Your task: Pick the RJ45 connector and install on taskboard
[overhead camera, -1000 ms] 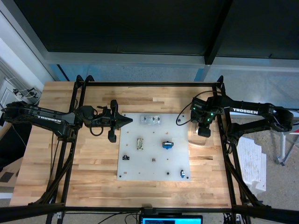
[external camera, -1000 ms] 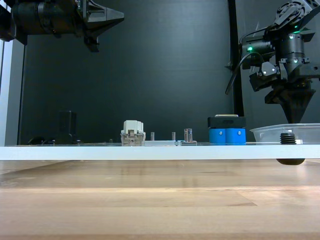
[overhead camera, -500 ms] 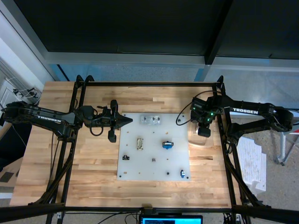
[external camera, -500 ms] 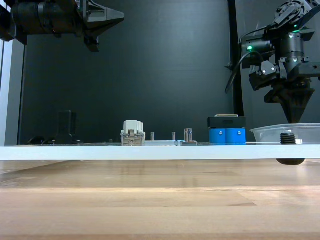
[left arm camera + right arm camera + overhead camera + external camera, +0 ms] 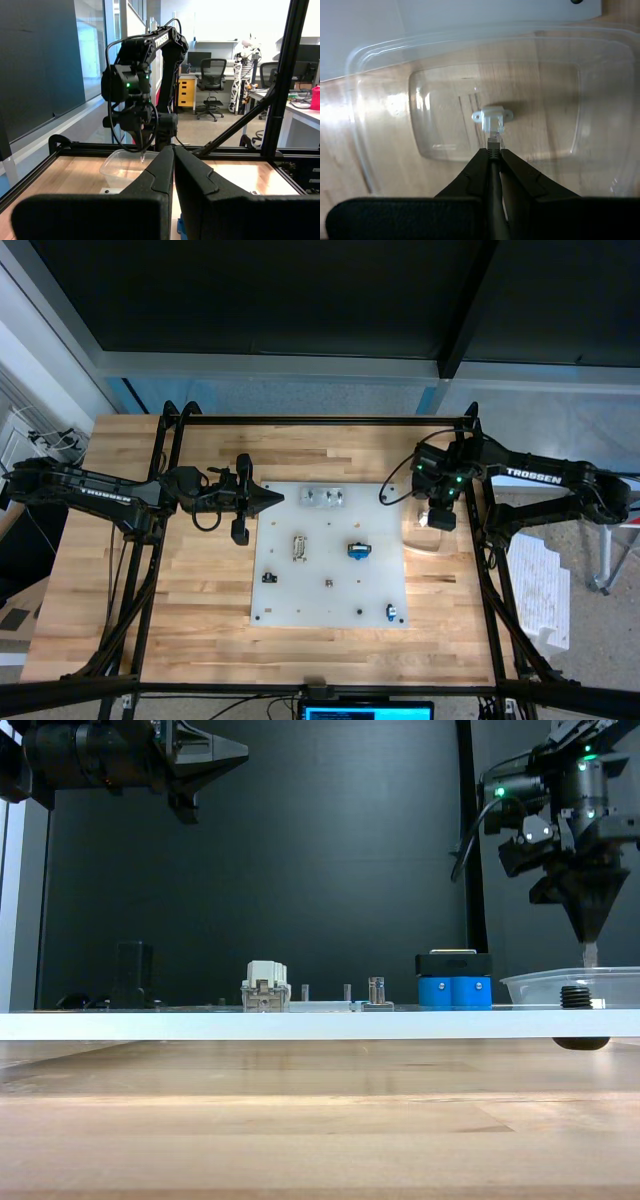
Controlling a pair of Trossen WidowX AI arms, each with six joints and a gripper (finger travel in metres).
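Right gripper (image 5: 493,149) pinching tiny whitish translucent RJ45 connector (image 5: 492,118) over clear plastic tray (image 5: 364,125); left gripper (image 5: 174,149) closed, aloft near large white square taskboard (image 5: 330,612).

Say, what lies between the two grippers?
High view: the taskboard's far edge with silver blocks; left gripper hangs over its corner, right gripper above the tray.

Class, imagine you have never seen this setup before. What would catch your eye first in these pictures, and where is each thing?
The right gripper hangs above the clear plastic tray at the right of the wooden table, pinching the tiny whitish RJ45 connector at its fingertips. The large white taskboard lies mid-table. The left gripper is parked shut, high over the board's far left corner.
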